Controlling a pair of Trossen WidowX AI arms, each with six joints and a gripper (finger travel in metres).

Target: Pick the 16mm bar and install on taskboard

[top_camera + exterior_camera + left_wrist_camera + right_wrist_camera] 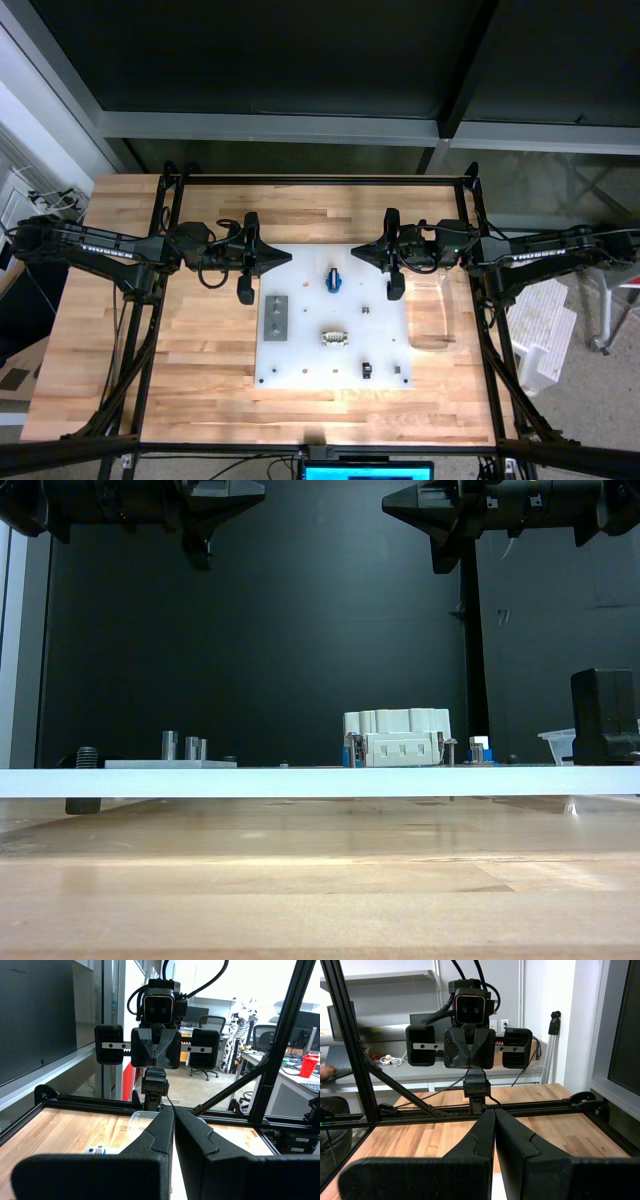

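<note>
I cannot pick out the 16mm bar in any view. The white taskboard (pixel 300 360) lies mid-table and carries a grey plate (pixel 275 318) with short upright metal pegs (pixel 170 745). My left gripper (pixel 287 258) hovers high over the board's far left corner, pointing right, its fingers (pixel 162 1127) pressed together on nothing. My right gripper (pixel 356 252) hovers high over the board's far edge, pointing left at the other one. Its fingers (pixel 485 1127) are also shut and hold nothing. In each wrist view the opposite arm faces the camera.
On the board stand a blue part (pixel 333 280), a white connector (pixel 336 339) and a small black block (pixel 367 370). A clear plastic tray (pixel 437 315) sits on the wooden table right of the board. Black frame rails (pixel 320 180) border the table.
</note>
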